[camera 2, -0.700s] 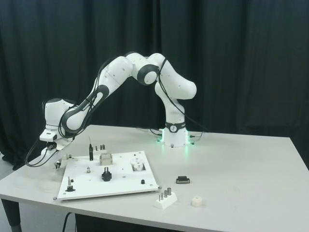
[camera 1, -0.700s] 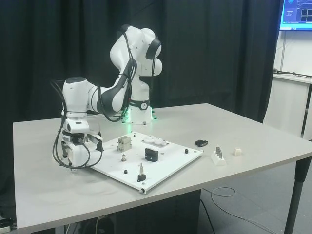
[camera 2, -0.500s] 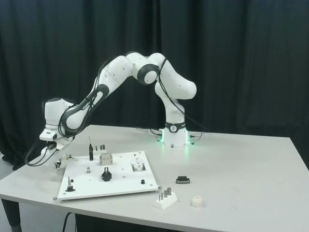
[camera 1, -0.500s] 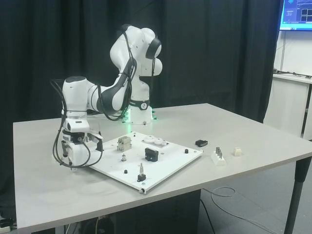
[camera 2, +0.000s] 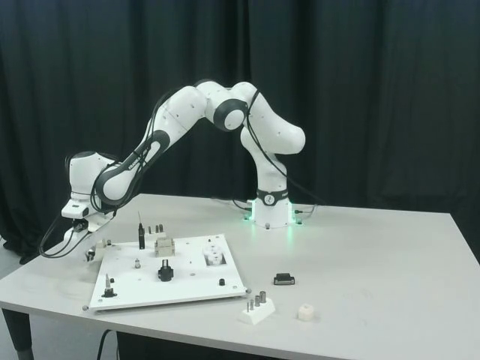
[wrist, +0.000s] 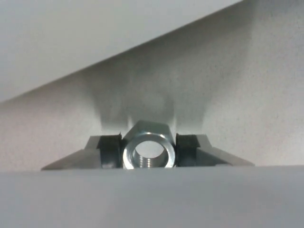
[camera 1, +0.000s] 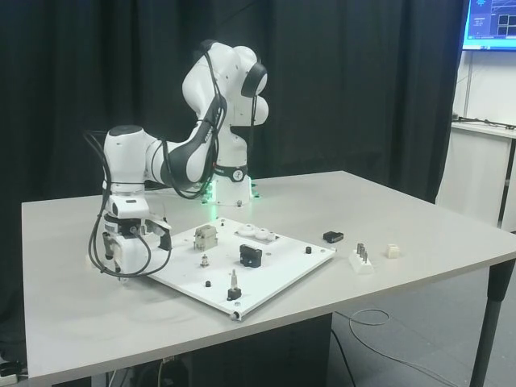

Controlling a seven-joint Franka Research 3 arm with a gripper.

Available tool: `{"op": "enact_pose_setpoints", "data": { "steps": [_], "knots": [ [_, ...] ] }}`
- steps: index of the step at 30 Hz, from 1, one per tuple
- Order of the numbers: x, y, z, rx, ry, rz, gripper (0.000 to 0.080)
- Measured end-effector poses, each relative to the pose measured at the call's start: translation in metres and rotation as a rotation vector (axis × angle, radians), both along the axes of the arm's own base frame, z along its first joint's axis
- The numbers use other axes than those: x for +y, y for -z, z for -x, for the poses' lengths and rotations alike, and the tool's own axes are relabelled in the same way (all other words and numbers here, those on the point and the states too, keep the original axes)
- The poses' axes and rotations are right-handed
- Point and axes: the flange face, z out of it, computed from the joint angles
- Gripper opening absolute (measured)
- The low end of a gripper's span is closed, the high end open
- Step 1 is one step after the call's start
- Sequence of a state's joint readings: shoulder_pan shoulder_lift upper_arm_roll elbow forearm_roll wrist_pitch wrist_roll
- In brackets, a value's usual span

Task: Insert bolt 4.

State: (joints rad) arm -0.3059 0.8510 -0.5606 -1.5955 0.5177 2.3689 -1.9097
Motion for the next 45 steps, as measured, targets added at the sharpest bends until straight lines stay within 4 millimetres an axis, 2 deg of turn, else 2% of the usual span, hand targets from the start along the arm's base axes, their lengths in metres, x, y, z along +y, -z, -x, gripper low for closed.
{"op": "enact_pose_setpoints", "data": {
  "steps": [12,24,35,45],
  "knots": [
    [0.001,-0.008,-0.004,-0.022,0.081,0.002,0.0240],
    [0.015,-0.041,-0.020,-0.070,0.273,-0.033,0.0240],
    [0.048,-0.087,-0.043,-0.088,0.322,-0.098,0.0240],
    [0.095,-0.121,-0.071,-0.082,0.331,-0.140,0.0239]
  ]
}}
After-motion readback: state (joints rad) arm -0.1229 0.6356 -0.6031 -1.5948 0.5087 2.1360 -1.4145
